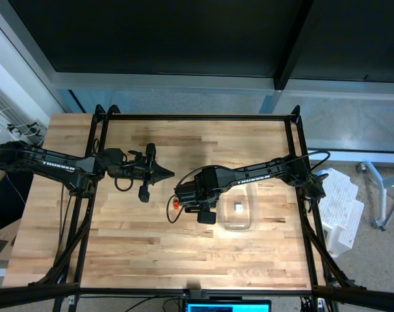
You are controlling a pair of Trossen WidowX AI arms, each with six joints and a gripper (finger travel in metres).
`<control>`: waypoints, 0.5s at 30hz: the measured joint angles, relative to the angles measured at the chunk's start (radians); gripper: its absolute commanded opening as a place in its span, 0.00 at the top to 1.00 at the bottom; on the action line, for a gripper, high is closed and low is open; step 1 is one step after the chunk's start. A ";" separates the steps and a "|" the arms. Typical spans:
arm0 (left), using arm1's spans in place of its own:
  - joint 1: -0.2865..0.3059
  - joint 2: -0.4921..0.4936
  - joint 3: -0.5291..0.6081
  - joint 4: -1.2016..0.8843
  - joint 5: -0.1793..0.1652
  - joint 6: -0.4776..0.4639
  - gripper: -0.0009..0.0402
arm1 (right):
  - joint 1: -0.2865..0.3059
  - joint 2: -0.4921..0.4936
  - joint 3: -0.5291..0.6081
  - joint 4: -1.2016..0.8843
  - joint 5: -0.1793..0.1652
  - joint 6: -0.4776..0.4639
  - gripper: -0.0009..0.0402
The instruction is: Pick the USB-C connector and install on taskboard
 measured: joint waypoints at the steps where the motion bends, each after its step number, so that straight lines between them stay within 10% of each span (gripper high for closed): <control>1: 0.000 0.000 0.000 0.000 0.000 0.000 0.98 | 0.000 0.000 0.000 0.000 0.000 0.000 0.98; 15: 0.000 0.000 0.000 0.000 0.000 0.000 0.98 | 0.000 0.000 0.000 0.003 -0.013 -0.002 0.98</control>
